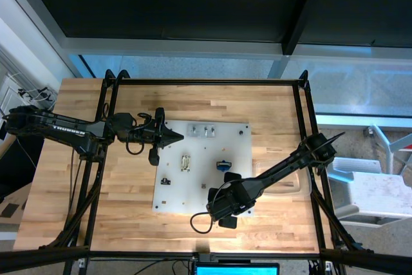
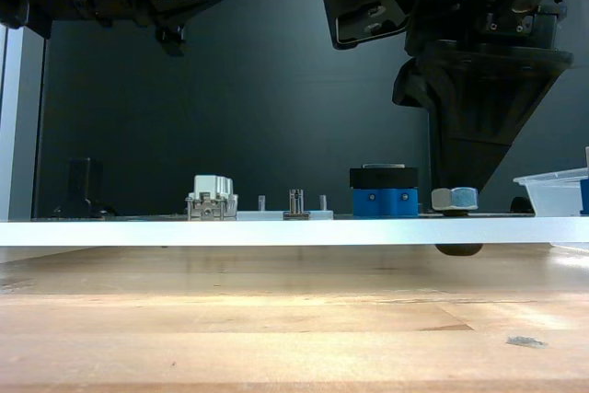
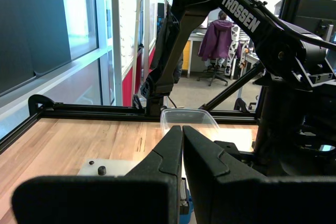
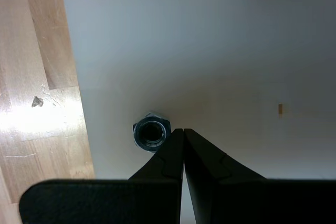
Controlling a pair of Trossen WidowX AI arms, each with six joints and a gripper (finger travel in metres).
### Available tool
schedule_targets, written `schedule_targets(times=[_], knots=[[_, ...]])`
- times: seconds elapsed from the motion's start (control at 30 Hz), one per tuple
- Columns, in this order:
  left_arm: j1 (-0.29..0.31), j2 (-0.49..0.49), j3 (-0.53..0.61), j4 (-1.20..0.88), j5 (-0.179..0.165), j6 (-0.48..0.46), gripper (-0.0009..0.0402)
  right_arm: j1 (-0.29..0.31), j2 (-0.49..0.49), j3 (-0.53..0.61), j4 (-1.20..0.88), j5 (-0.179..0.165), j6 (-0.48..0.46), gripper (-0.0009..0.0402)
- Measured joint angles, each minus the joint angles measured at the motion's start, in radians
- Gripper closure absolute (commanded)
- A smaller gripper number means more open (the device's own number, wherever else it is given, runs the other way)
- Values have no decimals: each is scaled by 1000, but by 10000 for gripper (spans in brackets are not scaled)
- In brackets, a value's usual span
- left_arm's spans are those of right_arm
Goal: Pick the M12 fastener and fasten on the M12 threads
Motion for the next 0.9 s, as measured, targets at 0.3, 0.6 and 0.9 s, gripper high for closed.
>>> schedule_targets(times=[0.3, 0.6, 0.9], knots=[[0, 0, 0, 0, 0, 0, 393, 1, -18, 38, -66, -267, -26, 393], [0, 0, 0, 0, 0, 0, 393, 0, -21, 40, -75, -149, -40, 393], [0, 0, 0, 0, 0, 0, 393, 0, -14, 37, -70, 6, 8, 393]])
